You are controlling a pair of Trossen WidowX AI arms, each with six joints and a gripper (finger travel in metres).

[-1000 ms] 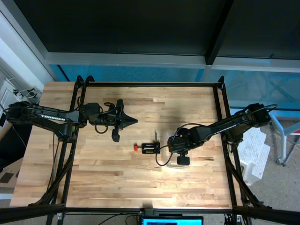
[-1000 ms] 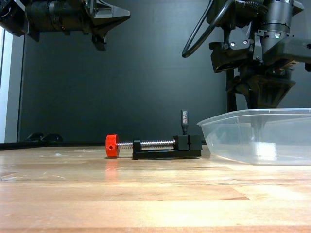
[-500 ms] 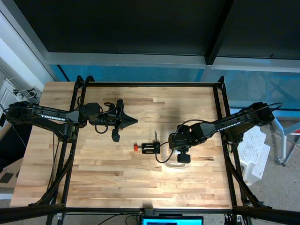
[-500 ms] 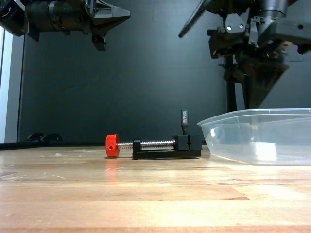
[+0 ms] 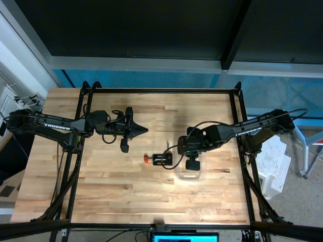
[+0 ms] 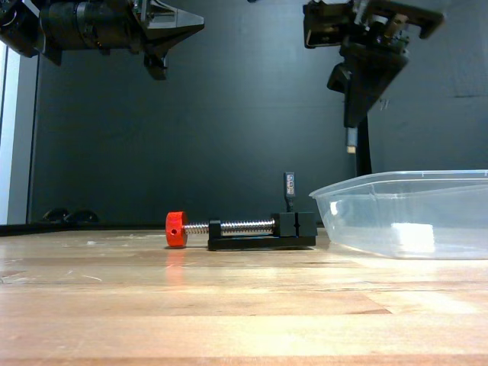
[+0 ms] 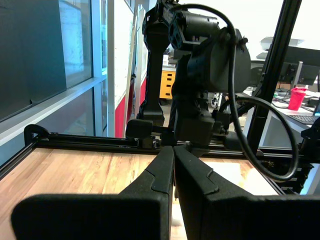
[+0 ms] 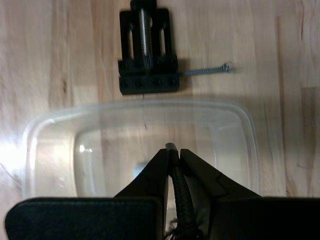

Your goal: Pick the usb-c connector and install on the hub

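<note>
Nearest sits a clear plastic tub (image 6: 404, 217); just beyond it lies a black screw vise with a red knob (image 6: 242, 227) — a small dark hub (image 6: 289, 185) upright in it. Above the tub the right gripper (image 6: 352, 114) clamps the black-cabled usb-c connector (image 8: 171, 147), tip down, clear of the hub. Farther left, the left gripper (image 7: 173, 152) hangs high — fingers pressed together, empty.
</note>
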